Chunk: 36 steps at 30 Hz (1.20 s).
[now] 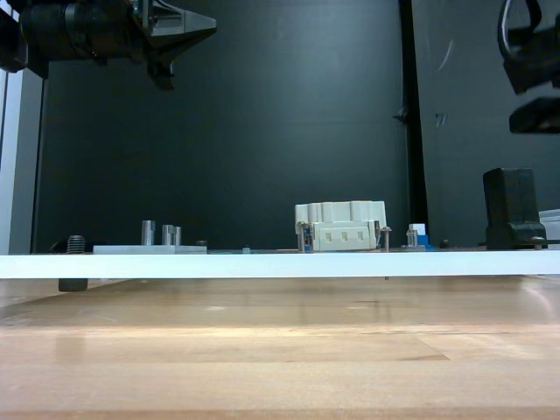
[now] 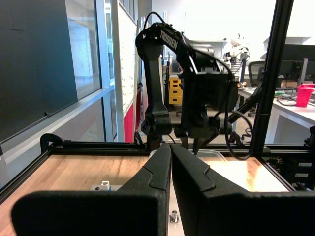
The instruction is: Pick the 16mm bar and install on taskboard
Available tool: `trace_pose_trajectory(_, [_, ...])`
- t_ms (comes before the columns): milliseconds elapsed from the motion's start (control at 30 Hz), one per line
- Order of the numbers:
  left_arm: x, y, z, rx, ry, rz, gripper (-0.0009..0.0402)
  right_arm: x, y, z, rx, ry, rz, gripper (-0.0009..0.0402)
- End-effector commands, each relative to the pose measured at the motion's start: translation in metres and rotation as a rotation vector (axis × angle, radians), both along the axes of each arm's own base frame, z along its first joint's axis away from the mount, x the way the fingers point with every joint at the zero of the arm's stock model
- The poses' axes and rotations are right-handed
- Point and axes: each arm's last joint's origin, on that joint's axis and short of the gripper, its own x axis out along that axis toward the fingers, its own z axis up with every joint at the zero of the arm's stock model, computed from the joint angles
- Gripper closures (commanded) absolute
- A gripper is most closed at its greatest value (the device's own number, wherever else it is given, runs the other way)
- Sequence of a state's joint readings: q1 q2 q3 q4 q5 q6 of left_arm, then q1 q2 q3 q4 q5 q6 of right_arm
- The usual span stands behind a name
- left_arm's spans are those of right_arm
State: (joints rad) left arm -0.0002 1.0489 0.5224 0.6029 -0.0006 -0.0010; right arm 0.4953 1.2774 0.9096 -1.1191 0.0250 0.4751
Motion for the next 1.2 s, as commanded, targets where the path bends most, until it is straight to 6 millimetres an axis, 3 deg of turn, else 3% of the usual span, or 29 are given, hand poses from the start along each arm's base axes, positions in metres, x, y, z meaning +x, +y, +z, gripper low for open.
trace_pose_trajectory(33, [0.000,0.000,0.000,0.000,0.000,0.000,0.0393,0.000,0.000,0.013,0.001,-0.003,0.000,0.0389])
trace_pose_trajectory(233, [0.000,0.000,0.000,0.000,0.000,0.000,0.0393,0.000,0.000,0.027,0.000,-0.001,0.000,0.0389])
trace_pose_trajectory(667, [0.000,0.000,0.000,0.000,0.000,0.000,0.0393,0.006,0.008,0.033,0.025,-0.036,-0.027,0.0389])
trace_pose_trajectory(1200, [0.000,0.000,0.000,0.000,0.000,0.000,0.0393,0.049,0.048,0.037,0.015,-0.025,-0.035,0.0389])
